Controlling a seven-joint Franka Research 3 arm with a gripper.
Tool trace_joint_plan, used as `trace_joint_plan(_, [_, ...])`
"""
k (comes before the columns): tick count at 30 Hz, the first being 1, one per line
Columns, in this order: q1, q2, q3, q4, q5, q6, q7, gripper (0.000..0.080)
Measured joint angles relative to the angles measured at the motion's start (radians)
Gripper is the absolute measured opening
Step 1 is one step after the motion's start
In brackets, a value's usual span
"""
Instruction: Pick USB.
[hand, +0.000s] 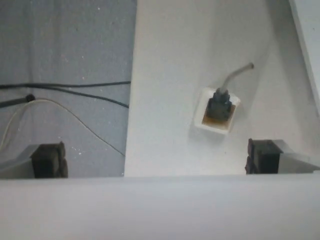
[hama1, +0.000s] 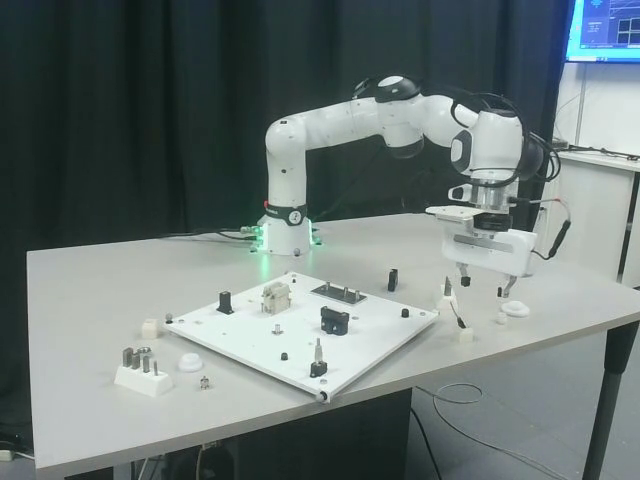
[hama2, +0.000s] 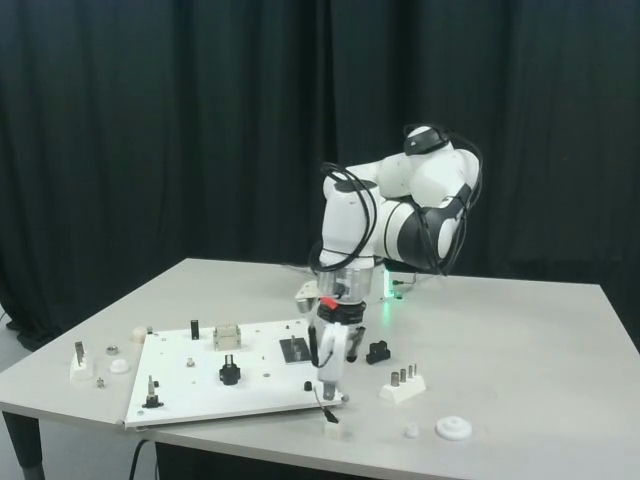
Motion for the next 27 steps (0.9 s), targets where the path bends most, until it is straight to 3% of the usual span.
trace_joint_plan(16, [0.012,0.007,0.019,-0.022,-0.065,0.0,0.053,0.08])
trace_joint_plan(27, [0.014,0.017,0.04,-0.022,-0.078,0.017,0.15,0.08])
